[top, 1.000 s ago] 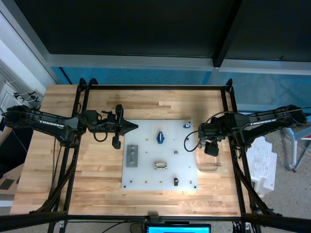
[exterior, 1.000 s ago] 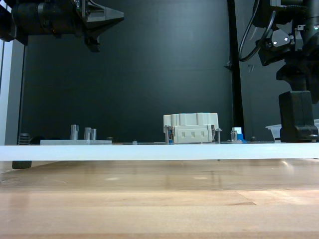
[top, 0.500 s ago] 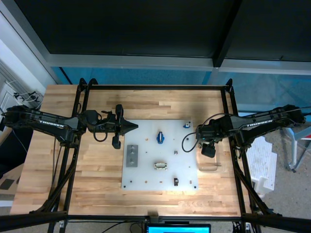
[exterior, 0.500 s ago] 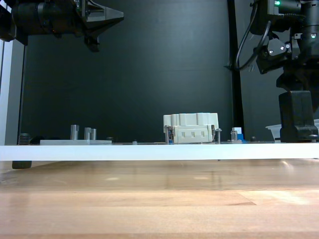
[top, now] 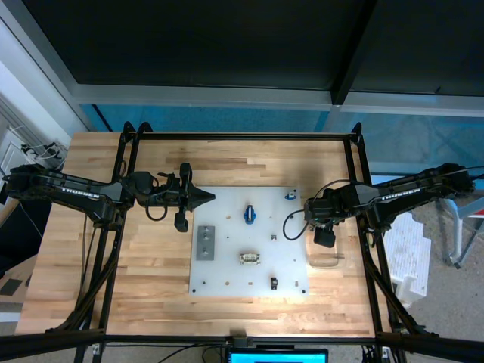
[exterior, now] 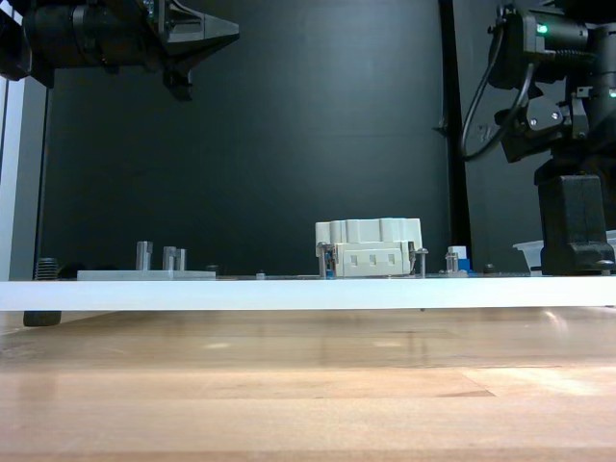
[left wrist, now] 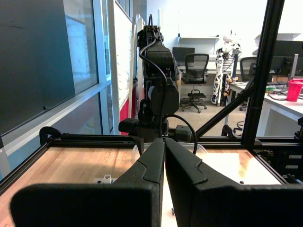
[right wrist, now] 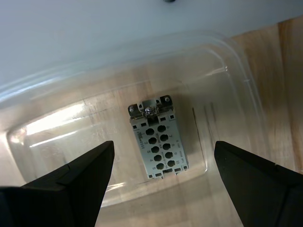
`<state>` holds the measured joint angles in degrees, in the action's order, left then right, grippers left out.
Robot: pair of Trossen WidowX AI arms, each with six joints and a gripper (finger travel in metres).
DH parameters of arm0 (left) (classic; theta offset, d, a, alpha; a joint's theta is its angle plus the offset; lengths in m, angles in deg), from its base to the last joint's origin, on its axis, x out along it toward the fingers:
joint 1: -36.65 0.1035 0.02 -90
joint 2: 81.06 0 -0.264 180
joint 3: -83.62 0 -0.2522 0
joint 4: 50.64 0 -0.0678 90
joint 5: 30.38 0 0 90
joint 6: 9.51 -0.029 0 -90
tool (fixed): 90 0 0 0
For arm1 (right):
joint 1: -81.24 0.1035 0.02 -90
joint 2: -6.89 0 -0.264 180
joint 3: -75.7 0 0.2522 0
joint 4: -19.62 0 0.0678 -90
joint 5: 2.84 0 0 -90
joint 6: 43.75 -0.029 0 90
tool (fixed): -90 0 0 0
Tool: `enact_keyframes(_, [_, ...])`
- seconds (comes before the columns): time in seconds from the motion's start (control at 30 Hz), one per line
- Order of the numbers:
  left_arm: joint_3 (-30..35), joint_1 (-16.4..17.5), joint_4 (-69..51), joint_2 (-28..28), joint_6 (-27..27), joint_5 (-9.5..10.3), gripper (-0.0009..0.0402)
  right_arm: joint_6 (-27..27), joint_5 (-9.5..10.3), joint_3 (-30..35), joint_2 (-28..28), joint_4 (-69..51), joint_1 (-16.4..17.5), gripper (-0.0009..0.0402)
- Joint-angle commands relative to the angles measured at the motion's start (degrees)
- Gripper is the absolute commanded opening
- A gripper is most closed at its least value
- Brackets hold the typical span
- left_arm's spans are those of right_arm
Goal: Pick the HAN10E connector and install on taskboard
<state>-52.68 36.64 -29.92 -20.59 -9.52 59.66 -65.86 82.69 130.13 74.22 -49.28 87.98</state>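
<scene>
The HAN10E connector point(right wrist: 156, 142), a small pale block with two rows of dark pin holes, lies flat inside the clear plastic tray point(right wrist: 227, 90). My right gripper point(right wrist: 164, 144) hangs open straight above it, one finger on each side and not touching. In the high view the right gripper point(top: 324, 236) is over the tray point(top: 327, 261), just off the right edge of the white taskboard point(top: 227, 280). My left gripper point(top: 204, 197) is shut and empty, held high at the board's far left corner; in the left wrist view its fingers point(left wrist: 151, 165) press together.
On the taskboard stand a grey metal block point(top: 206, 242), a blue piece point(top: 249, 213), a beige flanged socket point(top: 250, 259) point(exterior: 369, 248) and a small black fitting point(top: 274, 283). A black frame rims the wooden table point(top: 113, 287). Bare wood lies left of and in front of the board.
My right gripper has shifted slightly left and toward the near side, staying over the clear tray. The left arm has not moved.
</scene>
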Motion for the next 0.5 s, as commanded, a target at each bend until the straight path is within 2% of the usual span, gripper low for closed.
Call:
enact_keyframes(0.03, [0.0,0.0,0.0,0.0,0.0,-0.02,0.0001,0.5,0.17,-1.0,0.0,1.4,0.0,0.0300])
enact_keyframes(0.13, [0.0,0.0,0.0,0.0,0.0,-0.02,0.0001,0.3,0.35,-1.8,0.0,2.4,0.1,0.0299])
enact_keyframes(0.23, [0.0,0.0,0.0,0.0,0.0,-0.02,0.0001,0.3,1.55,-2.8,0.0,3.6,0.1,0.0299])
enact_keyframes(0.5, [0.0,0.0,0.0,0.0,0.0,-0.02,0.0001,-0.2,1.44,-4.7,0.0,5.3,0.3,0.0299])
